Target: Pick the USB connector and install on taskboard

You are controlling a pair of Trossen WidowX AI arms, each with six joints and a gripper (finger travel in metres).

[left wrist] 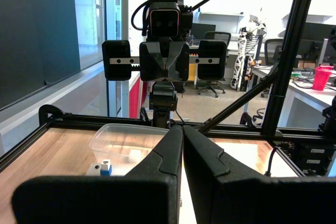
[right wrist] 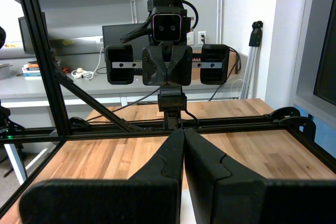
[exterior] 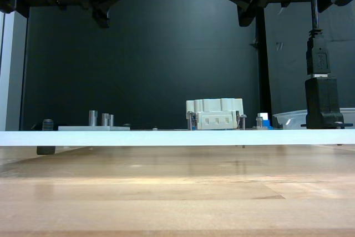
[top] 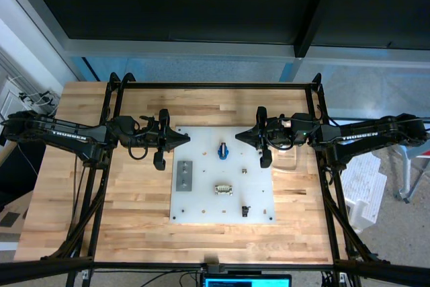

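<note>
- USB connector (exterior: pixel 318 58): standing upright on the black socket (exterior: pixel 323 106), near-right part of the taskboard (top: pixel 201 199). Looks plugged in, can't tell if fully seated.
- Right gripper (top: pixel 237 137): pinched fully closed, holding nothing, hanging high over the board's far right.
- Left gripper (top: pixel 187 138): same deal, closed and empty, over the far-left corner.
- If seating's still needed: probably go with the right one, spread wide first, drop straight down, grab the plug body squarely, press vertically without tilting.
</note>
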